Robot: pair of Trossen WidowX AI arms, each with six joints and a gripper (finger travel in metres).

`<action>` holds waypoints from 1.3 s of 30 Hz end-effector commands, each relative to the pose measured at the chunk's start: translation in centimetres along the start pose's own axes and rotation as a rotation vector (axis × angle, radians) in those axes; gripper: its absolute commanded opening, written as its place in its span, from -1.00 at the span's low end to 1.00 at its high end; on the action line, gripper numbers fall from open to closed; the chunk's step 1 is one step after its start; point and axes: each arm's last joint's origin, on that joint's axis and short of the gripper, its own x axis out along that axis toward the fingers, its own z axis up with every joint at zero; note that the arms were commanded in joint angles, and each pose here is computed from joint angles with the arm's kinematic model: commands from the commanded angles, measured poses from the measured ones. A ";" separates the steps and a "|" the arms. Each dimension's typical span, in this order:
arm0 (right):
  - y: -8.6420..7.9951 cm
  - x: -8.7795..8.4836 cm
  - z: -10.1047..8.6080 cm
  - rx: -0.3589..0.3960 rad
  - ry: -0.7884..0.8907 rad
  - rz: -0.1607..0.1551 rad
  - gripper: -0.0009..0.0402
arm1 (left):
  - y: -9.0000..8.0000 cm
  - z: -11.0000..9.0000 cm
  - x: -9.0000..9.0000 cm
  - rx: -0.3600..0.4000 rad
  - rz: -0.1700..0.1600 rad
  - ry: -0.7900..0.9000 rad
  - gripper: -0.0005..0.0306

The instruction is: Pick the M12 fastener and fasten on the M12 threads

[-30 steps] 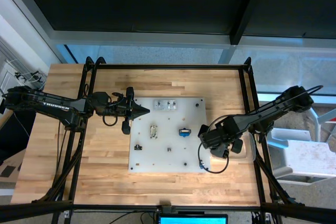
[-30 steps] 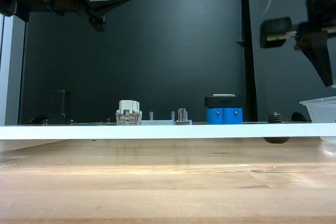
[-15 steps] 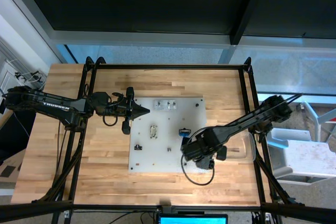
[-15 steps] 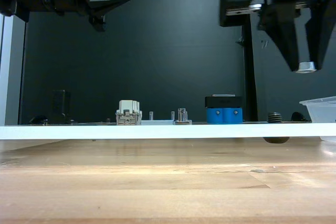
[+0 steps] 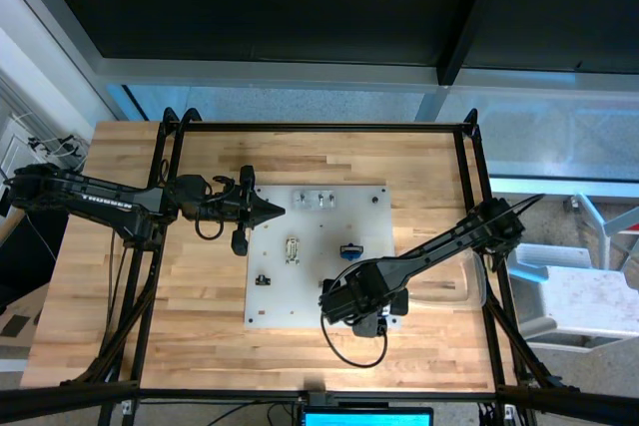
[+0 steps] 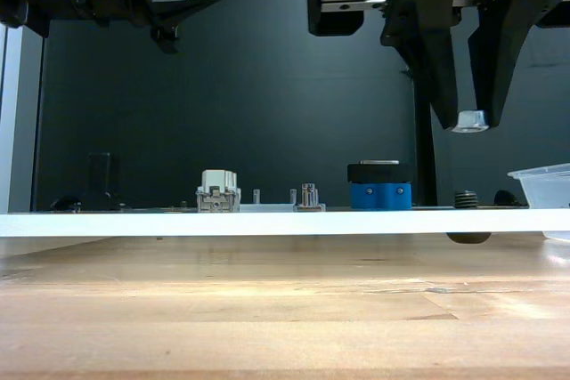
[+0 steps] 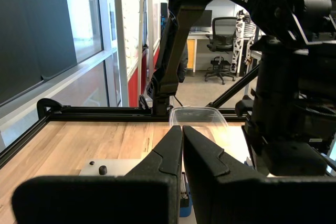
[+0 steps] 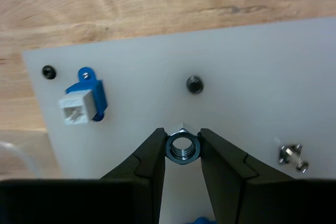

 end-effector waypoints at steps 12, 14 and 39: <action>-1.4 2.5 1.1 -0.021 0.002 0.021 -0.78 | 0.0 0.0 0.0 0.000 0.000 0.000 -0.97; -1.5 2.7 1.2 -0.023 -0.001 0.018 -0.78 | 0.0 0.0 0.0 0.000 0.000 0.000 -0.96; -1.5 3.8 1.7 -0.035 -0.001 0.028 -0.78 | 0.0 0.0 0.0 0.000 0.000 0.000 -0.97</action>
